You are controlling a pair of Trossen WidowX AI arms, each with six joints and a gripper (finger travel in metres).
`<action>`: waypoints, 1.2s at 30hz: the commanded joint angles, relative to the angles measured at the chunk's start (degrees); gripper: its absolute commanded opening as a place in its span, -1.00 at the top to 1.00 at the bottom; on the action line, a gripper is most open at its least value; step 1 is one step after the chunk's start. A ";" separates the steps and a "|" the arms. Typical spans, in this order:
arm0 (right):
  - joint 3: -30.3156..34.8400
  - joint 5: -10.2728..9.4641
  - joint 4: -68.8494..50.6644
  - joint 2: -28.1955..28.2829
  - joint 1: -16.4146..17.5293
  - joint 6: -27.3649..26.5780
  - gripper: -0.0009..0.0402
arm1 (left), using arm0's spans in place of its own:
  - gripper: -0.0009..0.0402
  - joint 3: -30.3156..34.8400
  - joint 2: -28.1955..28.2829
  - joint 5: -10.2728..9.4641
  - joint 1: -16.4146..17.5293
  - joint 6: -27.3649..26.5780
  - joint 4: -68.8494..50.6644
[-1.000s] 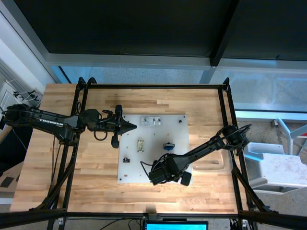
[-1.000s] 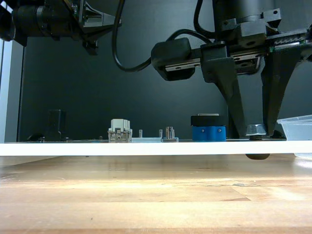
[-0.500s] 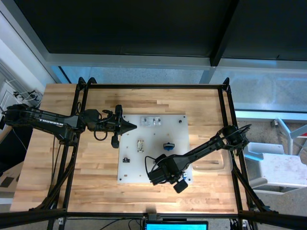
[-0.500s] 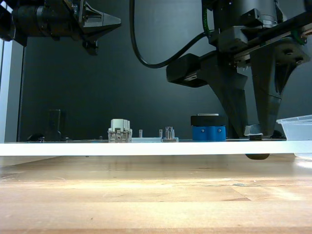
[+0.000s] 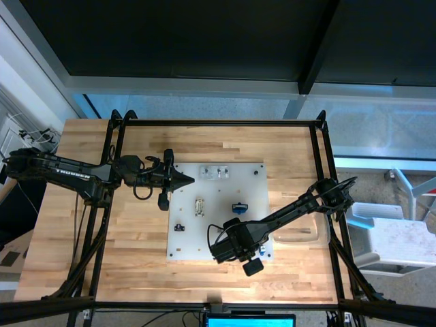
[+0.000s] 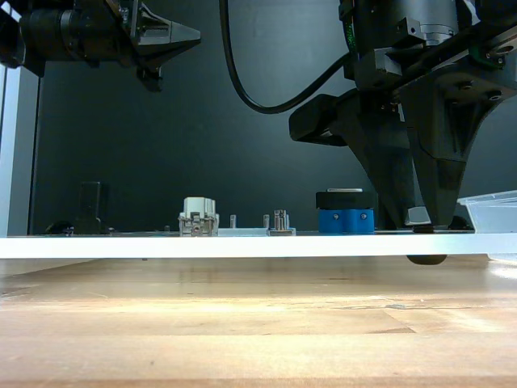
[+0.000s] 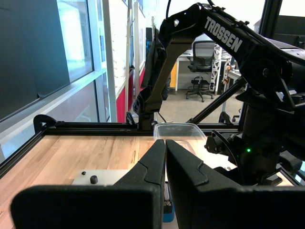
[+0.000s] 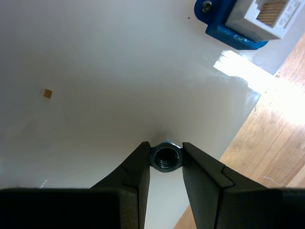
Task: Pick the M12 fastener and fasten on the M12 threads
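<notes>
- Silver and six-sided, the M12 nut (image 8: pixel 165 158) is pinched across its flats by the two black fingers of the right gripper (image 8: pixel 165 149). The gripper is closed to just the nut's width and has nothing else in its hold.
- The nut's threaded bore faces straight up at the wrist camera, with the white board (image 8: pixel 95 71) directly behind it. The gripper is therefore pointing down at the board, and the nut lies level.
- In the low view the nut sits just above the board surface at the near right edge. It is in front of the clear tray (image 6: pixel 491 206), not inside it. From above, that tray lies off the board's right side on the tabletop (image 5: pixel 136 266), apart from the fingertips.
- The black stud is hidden by the fingers and the nut in every view. I cannot tell whether the nut is on its stud or how far down the threads it is. Its height and position suggest it is at the top of the stud, with the fastening under way.
- A straight-down hold makes sense here, because it lines the bore up with the stud so that a roll of the wrist turns the nut. Any tilt would risk cross-threading.
- A blue block (image 6: pixel 346 220) with a black cap stands close beside the fingers, and a blue-mounted network jack (image 8: pixel 238 19) is also near. The wrist needs clearance from both as it turns.
- The left gripper (image 7: pixel 165 143) hangs high over the board's far left edge, with its fingers pressed together on nothing. It looks parked out of the working arm's way.
</notes>
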 commanded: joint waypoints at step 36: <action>0.02 -0.24 0.42 -1.09 0.15 -0.68 0.29 | 0.96 0.02 0.02 0.00 0.00 0.00 0.00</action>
